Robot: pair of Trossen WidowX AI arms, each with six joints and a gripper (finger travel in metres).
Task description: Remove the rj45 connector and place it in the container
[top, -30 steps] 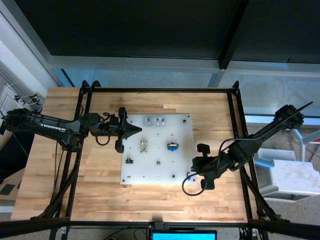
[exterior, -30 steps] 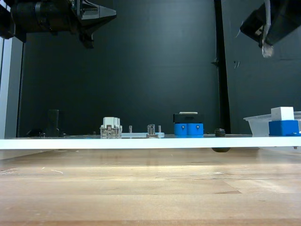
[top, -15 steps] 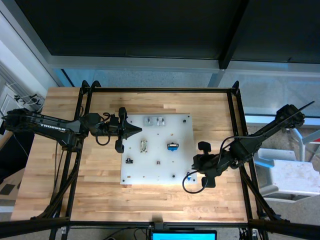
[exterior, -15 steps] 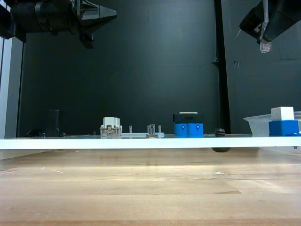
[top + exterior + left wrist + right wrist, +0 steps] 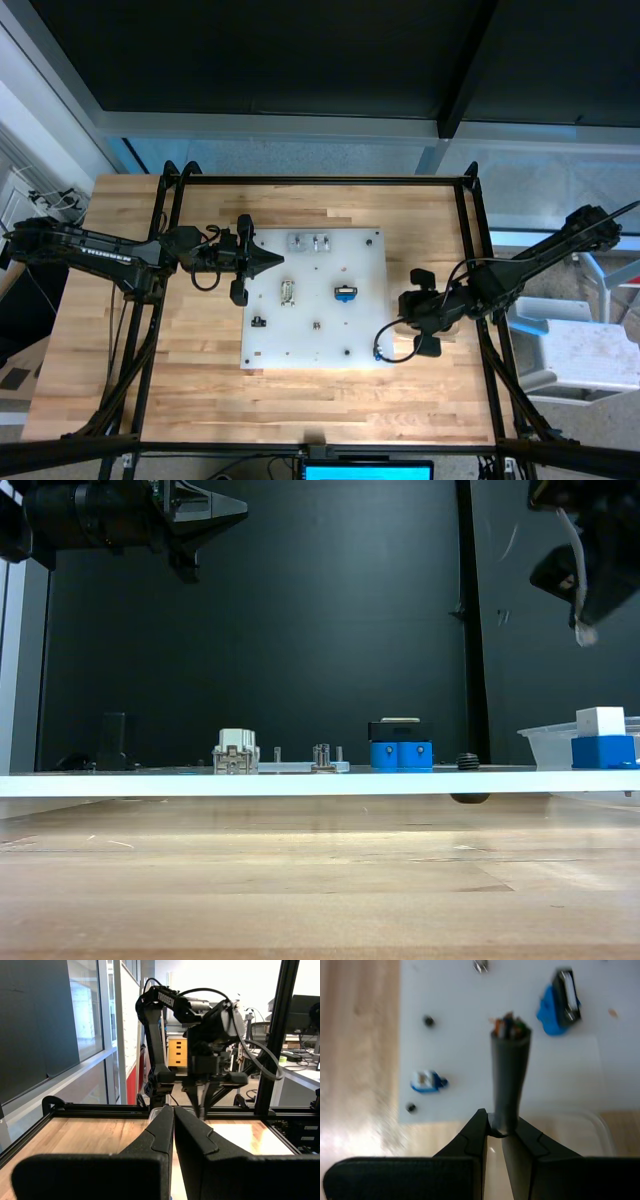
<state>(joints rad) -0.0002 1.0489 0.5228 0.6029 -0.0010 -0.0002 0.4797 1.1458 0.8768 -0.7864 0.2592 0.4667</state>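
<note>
Table (image 5: 200, 390): light wood inside a black frame, dark wall beyond; white board (image 5: 310, 335) flat in the middle.
Left gripper (image 5: 173, 1107): parked high over the board's left edge, fingers pressed together, empty.
Right gripper (image 5: 501, 1120): clenched on the dark stem of the plug (image 5: 509, 1055), held in the air just off the board's right edge.
Plug: out of its socket (image 5: 427, 1081), well above the board, touching nothing but the fingers; coloured wire ends at its far end in the right wrist view, a pale tip pointing down in the low view.
Socket: small blue block by the board's near right corner, well apart from the plug.
Tray (image 5: 600, 1127): shallow, see-through walls, wood showing through; sits off the board's right edge, rounded rim beneath the right gripper.
Change: half a second ago, hung over the board's near right corner; now swung outward past the right edge and away from the near side, plug lower and further right in the low view. Left arm unmoved.
Meaning: removal apparently done; carry apparently near its end, plug seemingly above the tray.
Left to do: probably lower a little, centre over the tray, then open the fingers.
Risk: long and gripped at one end; may tip over the low rim if let go from this height.
</note>
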